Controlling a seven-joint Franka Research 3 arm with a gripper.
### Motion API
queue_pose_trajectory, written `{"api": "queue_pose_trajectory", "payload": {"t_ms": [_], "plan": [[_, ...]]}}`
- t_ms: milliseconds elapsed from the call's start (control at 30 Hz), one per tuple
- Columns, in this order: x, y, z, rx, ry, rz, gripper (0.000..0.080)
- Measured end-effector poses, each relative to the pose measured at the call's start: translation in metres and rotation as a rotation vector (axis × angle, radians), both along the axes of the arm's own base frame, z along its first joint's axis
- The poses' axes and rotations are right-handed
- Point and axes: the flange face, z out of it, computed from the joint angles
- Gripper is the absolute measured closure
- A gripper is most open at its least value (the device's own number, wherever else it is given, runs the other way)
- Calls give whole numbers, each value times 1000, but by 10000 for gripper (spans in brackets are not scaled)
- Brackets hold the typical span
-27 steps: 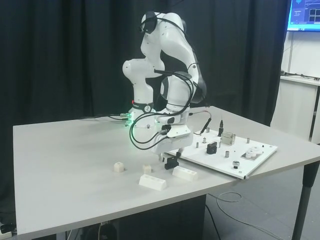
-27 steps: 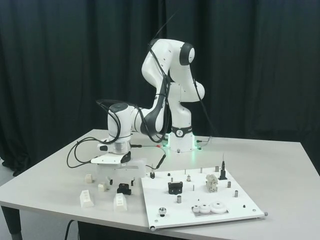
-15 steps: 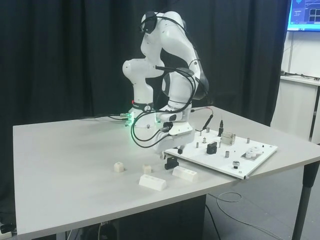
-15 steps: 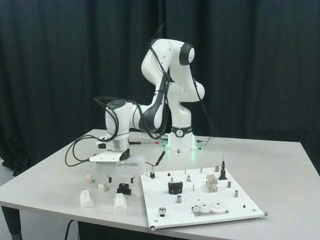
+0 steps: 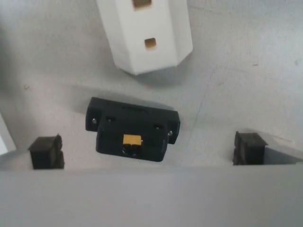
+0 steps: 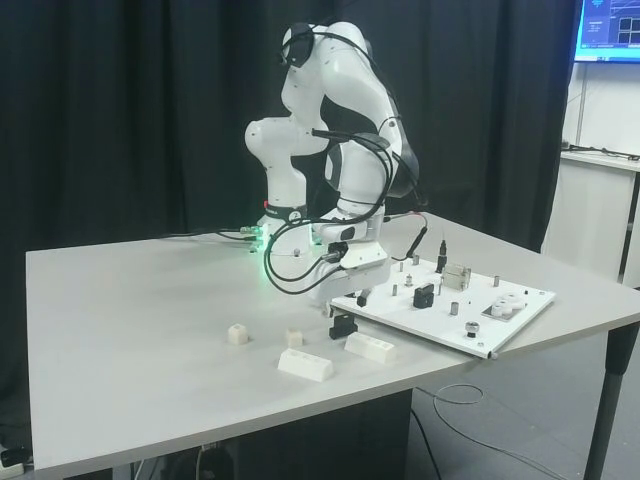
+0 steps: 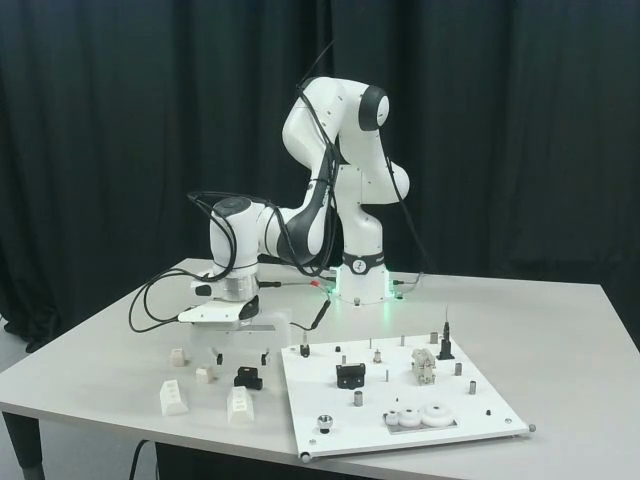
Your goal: Remove Ethernet.
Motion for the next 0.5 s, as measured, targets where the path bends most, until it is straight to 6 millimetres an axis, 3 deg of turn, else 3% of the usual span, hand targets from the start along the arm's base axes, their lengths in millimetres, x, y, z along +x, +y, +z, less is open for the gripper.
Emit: {"api": "queue_pose_trajectory", "payload": {"t_ms": [500], "plan": [[1, 4, 4, 12, 12, 53, 3]]}}
